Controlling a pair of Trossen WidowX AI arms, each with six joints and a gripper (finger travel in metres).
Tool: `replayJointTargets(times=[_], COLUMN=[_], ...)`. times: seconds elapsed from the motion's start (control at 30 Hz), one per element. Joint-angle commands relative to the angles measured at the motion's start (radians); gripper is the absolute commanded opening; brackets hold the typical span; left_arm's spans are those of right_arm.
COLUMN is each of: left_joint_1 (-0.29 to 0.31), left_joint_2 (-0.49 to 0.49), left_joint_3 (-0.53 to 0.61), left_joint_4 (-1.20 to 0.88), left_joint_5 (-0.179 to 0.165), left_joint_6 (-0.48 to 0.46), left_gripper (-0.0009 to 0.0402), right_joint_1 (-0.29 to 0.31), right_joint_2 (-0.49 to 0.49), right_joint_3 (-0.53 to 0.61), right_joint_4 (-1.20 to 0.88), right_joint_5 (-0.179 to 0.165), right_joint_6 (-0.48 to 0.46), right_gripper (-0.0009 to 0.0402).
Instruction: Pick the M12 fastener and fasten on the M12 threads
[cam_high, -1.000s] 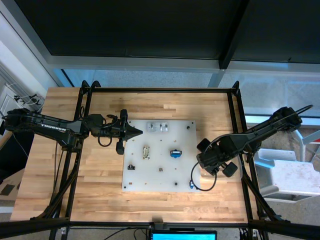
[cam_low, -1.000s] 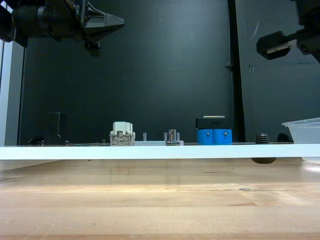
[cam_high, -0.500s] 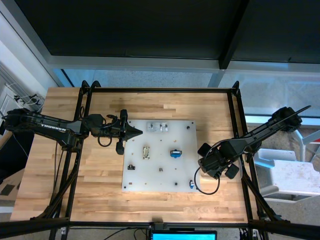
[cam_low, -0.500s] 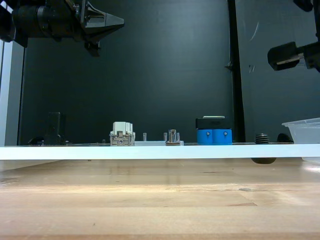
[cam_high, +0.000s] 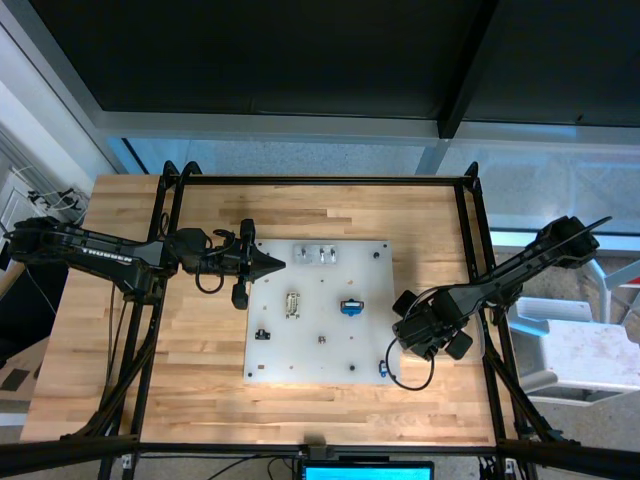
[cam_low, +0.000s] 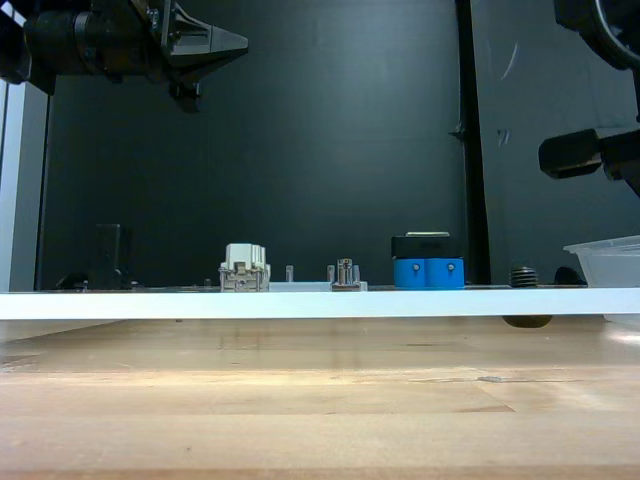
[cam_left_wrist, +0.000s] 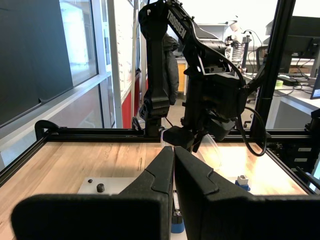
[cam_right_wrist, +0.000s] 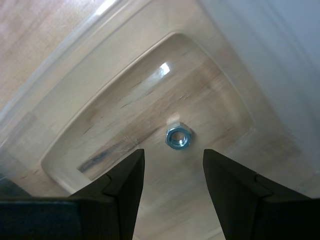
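The M12 fastener (cam_right_wrist: 178, 136) is lying flat on the floor of the clear tray (cam_right_wrist: 75, 75), with its hole facing up. The tray is standing near the right edge of the surface, just beside the right edge of the white board (cam_high: 300, 370). The fastener is looking like a small silver hexagonal nut with a bright, smooth rim, far smaller than the pincer above it. I am judging that it is light, stiff and not fragile, but slippery: smooth metal on smooth plastic, so a push from one side only may make it slide away. It is also very low, so the fingers probably need to come down nearly to the tray floor and close on two opposite flat sides, not on the corners. The right pincer (cam_right_wrist: 172, 155) is hanging over the tray, released, its fingers spread apart and grasping nothing. The black stud (cam_low: 524, 276) is showing bare ribs. The left pincer (cam_left_wrist: 174, 150) is hanging above the board's left edge, clenched on nothing.
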Motion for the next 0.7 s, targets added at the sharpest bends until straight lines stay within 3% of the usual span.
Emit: replayJointTargets(times=[0.03,0.1,0.7], left_joint_1=[0.000,0.000,0.000], left_joint_2=[0.000,0.000,0.000], left_joint_3=[0.000,0.000,0.000], left_joint_4=[0.000,0.000,0.000], left_joint_5=[0.000,0.000,0.000], left_joint_6=[0.000,0.000,0.000], left_gripper=[0.0000,0.0000,0.0000], right_joint_1=[-0.002,-0.002,-0.019], right_joint_2=[0.017,0.020,0.020], right_joint_3=[-0.005,-0.007,-0.097], right_joint_4=[0.009,0.018,0.130], right_joint_5=[0.011,0.027,0.027], right_joint_6=[-0.006,-0.010,-0.014], right_gripper=[0.0175,0.0180,0.0194])
